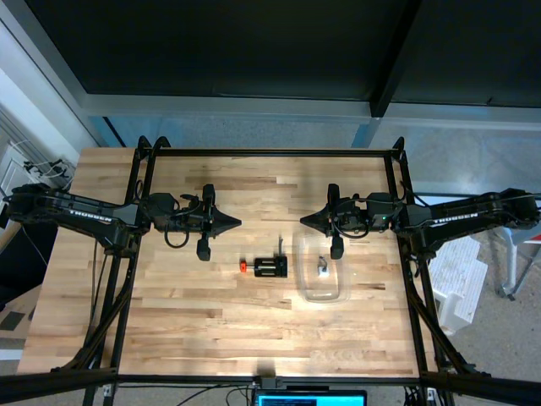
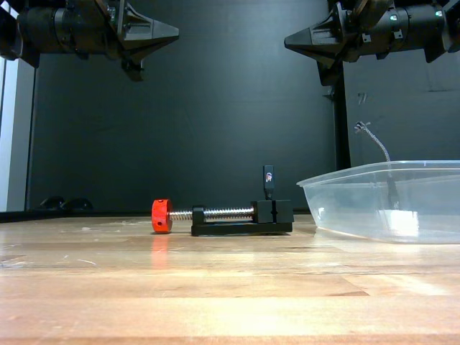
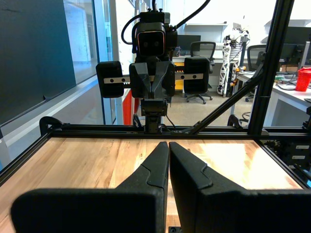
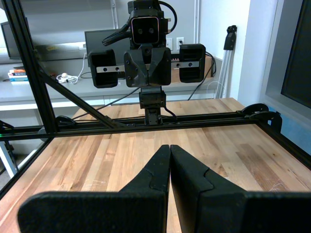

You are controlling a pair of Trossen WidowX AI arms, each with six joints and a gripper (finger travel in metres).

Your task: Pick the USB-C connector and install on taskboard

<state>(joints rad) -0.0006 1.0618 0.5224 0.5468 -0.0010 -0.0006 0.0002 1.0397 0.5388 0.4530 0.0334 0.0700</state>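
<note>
Both arms are up off the table [image 1: 169, 313], reaching inward and level, tips aimed at each other with a clear gap between them.

Left end effector [image 1: 237, 223]: 2 fingers pressed together to a point, nothing held. It hangs high over bare wood.

Right end effector [image 1: 304, 222]: the same, fingers closed tip to tip and empty, at about the same height as the left one.

USB-C connector [image 1: 323, 268]: a tiny dark piece with a silvery glint, lying on the floor of the clear plastic tray [image 1: 338, 292]. It is below the right end effector and off to its near-edge side, well apart from the fingertips. It is far from the left end effector, across the gap and down. In the low view a thin braided lead [image 2: 377, 147] rises out of the tray; I cannot tell whether it joins the connector.

Taskboard [image 1: 272, 267]: a black block flat on the table, below the gap between the 2 end effectors and toward the near edge, touched by neither. Its orange-red knob [image 1: 243, 266] is on the end toward the left end effector's side, and the other end lies just beside the tray, under the right end effector's tip side. A short dark post [image 2: 268, 180] stands upright on that end.
</note>
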